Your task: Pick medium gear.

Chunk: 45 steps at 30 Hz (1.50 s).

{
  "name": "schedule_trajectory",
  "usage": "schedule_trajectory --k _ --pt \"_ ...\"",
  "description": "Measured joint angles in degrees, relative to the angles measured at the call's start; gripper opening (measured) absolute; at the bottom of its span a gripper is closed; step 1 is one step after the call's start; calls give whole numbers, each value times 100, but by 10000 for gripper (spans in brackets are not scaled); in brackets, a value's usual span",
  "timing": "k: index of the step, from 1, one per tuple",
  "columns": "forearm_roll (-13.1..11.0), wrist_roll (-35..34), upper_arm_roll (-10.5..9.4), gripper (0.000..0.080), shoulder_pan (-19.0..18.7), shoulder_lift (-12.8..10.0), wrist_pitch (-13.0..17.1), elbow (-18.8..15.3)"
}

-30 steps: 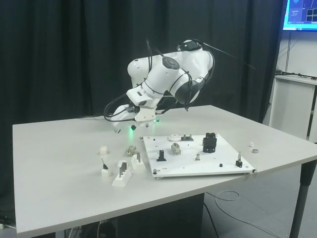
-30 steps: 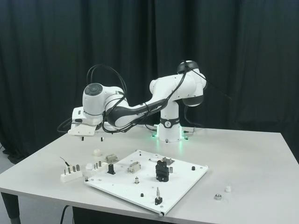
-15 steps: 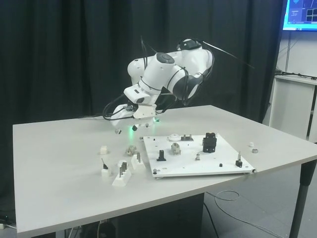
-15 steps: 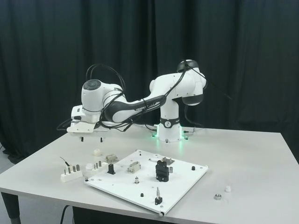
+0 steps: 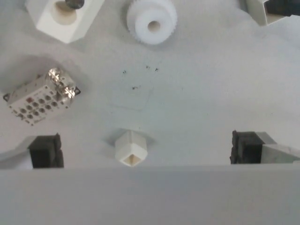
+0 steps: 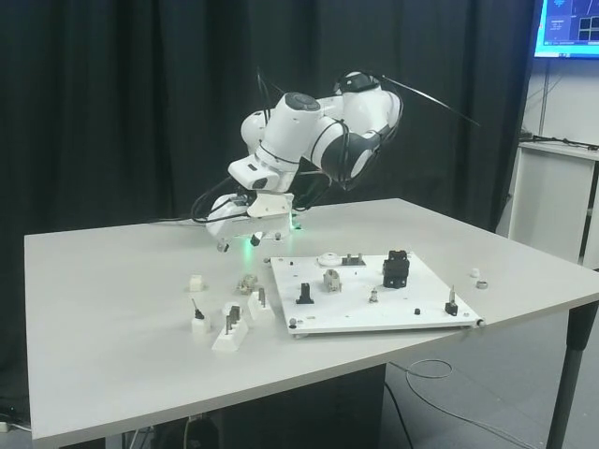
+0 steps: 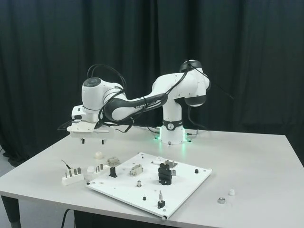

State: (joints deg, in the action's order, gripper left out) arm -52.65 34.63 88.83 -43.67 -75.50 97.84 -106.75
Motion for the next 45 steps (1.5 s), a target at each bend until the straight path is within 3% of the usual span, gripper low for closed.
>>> schedule_trajectory --k 7,20,29,45 --pt "-244 -1 31 800 5 0 10 -105" --pt "-1115 305 36 800 78 12 178 -477" --pt "-1689 910 -145 800 213 12 240 -674" --pt "-2118 1435 -603 800 510 10 442 -714"
